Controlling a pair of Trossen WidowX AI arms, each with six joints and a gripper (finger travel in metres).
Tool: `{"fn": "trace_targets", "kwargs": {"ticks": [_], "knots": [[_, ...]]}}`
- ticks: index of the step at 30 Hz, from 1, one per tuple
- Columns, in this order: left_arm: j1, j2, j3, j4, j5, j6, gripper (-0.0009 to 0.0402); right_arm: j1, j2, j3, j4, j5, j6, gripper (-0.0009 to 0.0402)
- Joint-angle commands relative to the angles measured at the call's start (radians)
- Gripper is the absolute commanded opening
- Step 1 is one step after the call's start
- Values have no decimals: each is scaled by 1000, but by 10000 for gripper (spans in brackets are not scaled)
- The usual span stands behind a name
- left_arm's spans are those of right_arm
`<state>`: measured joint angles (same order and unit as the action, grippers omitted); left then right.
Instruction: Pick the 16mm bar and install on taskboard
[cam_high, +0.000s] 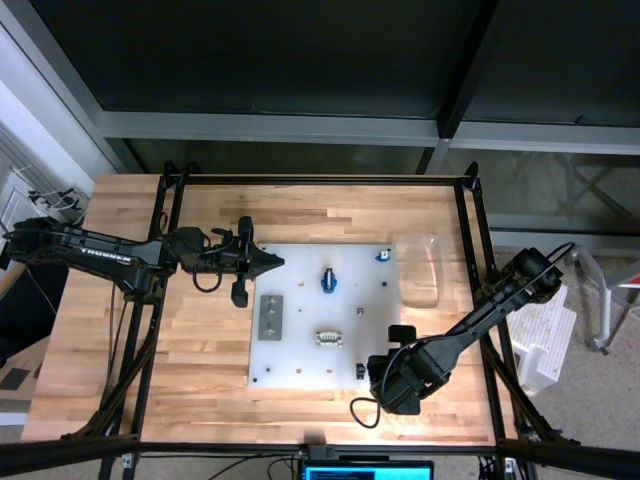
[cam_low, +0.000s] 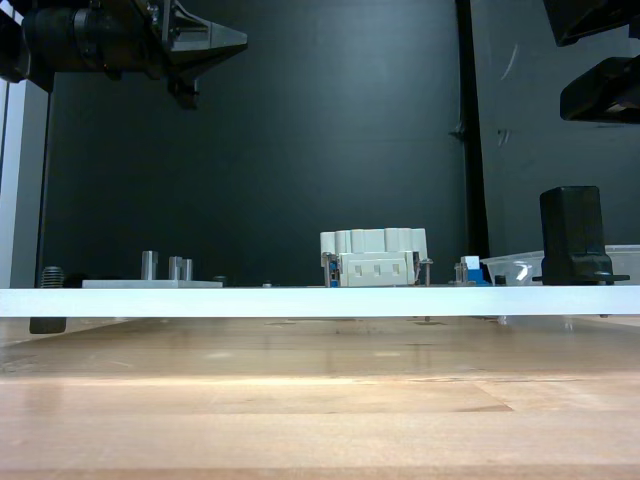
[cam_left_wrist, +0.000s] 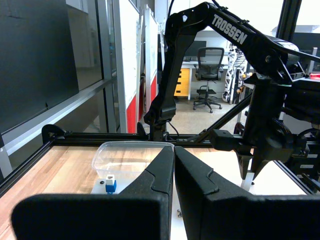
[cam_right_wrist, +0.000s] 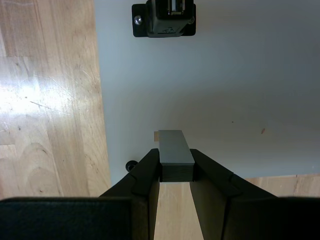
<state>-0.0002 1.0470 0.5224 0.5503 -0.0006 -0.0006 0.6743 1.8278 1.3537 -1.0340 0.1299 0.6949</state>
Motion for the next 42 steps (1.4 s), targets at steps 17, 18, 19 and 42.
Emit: {"fn": "trace_targets", "kwargs": {"ticks": [17, 18, 19, 42], "knots": [[0, 0, 0, 0, 0, 0, 0, 1, 0, -3, 0, -22, 1, 6], [0, 0, 0, 0, 0, 0, 0, 2, 0, -3, 0, -22, 1, 7], [0, 0, 0, 0, 0, 0, 0, 2, 0, -3, 1, -22, 1, 7], [0, 0, 0, 0, 0, 0, 0, 0, 0, -83, 95, -18, 3, 7]]}}
